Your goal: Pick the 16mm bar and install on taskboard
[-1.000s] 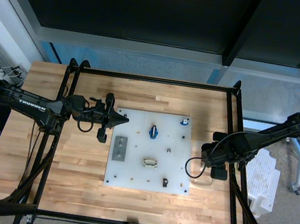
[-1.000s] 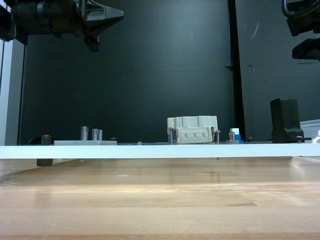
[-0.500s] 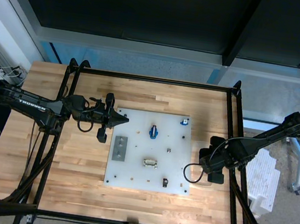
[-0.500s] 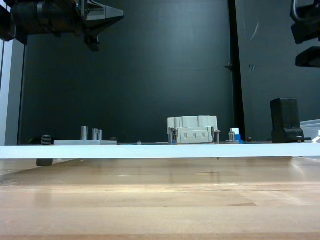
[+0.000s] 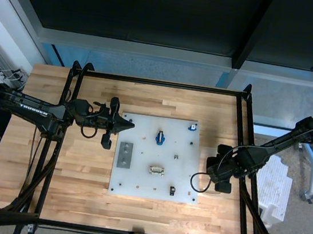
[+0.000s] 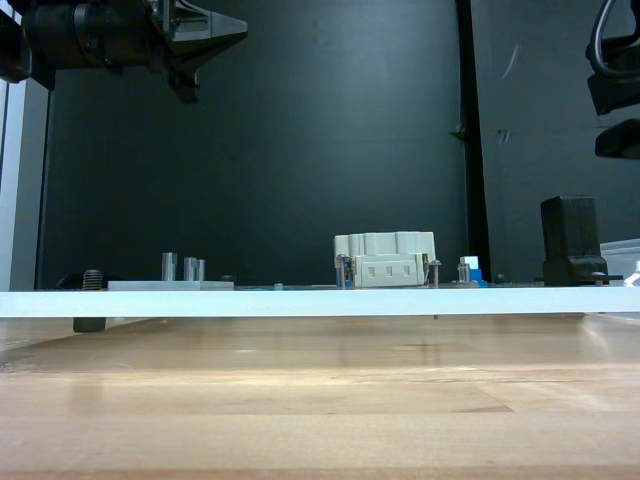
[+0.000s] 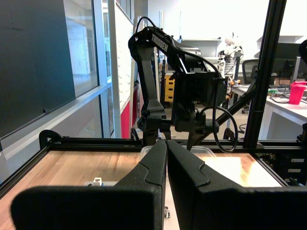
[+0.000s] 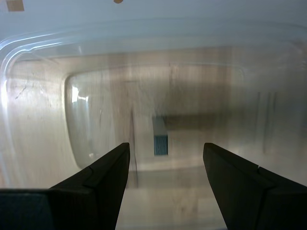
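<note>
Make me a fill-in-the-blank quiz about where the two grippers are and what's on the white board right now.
1. The left gripper hovers high above the taskboard's far left corner with its fingers ___.
2. The right gripper hangs over the clear plastic tray, right of the taskboard, with its fingers ___.
3. The grey metal two-hole block sits on the taskboard's side nearer the ___ arm.

Missing words: shut; open; left.
</note>
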`<state>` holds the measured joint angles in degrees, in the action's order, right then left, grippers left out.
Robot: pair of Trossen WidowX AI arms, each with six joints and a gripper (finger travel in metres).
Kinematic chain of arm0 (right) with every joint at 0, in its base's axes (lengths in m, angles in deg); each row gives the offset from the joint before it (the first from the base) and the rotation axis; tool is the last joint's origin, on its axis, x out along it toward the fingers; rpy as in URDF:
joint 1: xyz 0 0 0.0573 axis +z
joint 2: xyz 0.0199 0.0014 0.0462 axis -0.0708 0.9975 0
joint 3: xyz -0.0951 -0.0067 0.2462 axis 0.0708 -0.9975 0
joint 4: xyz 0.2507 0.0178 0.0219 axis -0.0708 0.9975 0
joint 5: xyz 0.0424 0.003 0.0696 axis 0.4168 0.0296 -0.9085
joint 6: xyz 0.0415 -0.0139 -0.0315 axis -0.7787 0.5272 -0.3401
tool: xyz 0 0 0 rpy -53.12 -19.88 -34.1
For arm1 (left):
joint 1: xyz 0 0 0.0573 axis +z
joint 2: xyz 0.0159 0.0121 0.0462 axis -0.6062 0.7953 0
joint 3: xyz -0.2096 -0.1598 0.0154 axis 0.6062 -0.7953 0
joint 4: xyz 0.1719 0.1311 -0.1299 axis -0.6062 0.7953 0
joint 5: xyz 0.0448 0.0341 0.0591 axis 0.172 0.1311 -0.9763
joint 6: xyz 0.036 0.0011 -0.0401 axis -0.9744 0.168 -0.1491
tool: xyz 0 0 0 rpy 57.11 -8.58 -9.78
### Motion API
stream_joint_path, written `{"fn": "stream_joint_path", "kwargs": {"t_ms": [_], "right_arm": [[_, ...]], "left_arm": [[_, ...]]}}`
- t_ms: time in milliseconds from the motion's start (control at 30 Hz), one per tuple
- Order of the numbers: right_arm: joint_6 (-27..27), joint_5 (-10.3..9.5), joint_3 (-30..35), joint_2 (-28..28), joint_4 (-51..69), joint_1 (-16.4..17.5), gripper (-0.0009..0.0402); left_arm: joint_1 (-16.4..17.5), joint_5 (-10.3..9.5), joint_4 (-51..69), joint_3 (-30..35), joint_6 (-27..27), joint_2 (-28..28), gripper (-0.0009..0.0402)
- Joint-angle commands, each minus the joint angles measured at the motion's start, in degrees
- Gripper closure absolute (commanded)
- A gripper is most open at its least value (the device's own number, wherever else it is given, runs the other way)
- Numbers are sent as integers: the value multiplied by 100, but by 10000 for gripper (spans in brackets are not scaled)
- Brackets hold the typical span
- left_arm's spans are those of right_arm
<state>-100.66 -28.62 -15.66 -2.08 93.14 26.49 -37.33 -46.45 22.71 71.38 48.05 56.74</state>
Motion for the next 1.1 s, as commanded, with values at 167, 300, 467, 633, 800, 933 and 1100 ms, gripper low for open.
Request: {"fn": "stream_joint_path", "kwargs": {"t_ms": [167, 300, 467, 633, 800, 933, 1100], "right_arm": [[2, 7, -334, 0, -413, 24, 181], [7, 4, -481, 0, -538, 35, 181], [22, 4, -608, -2, -601, 48, 181], [46, 4, -721, -2, -702, 59, 181], [44, 0, -863, -2, -973, 63, 181], [66, 0, -872, -2, -997, 63, 186], [151, -31, -874, -2, -990, 61, 208]], "left_arm": [[2, 2, 0, 0, 0, 2, 393], [2, 2, 0, 0, 0, 2, 393], [0, 2, 2, 0, 0, 2, 393], [2, 2, 0, 0, 0, 2, 393], [0, 2, 0, 0, 0, 2, 393], [2, 2, 0, 0, 0, 2, 393], [2, 2, 0, 0, 0, 2, 393]]}}
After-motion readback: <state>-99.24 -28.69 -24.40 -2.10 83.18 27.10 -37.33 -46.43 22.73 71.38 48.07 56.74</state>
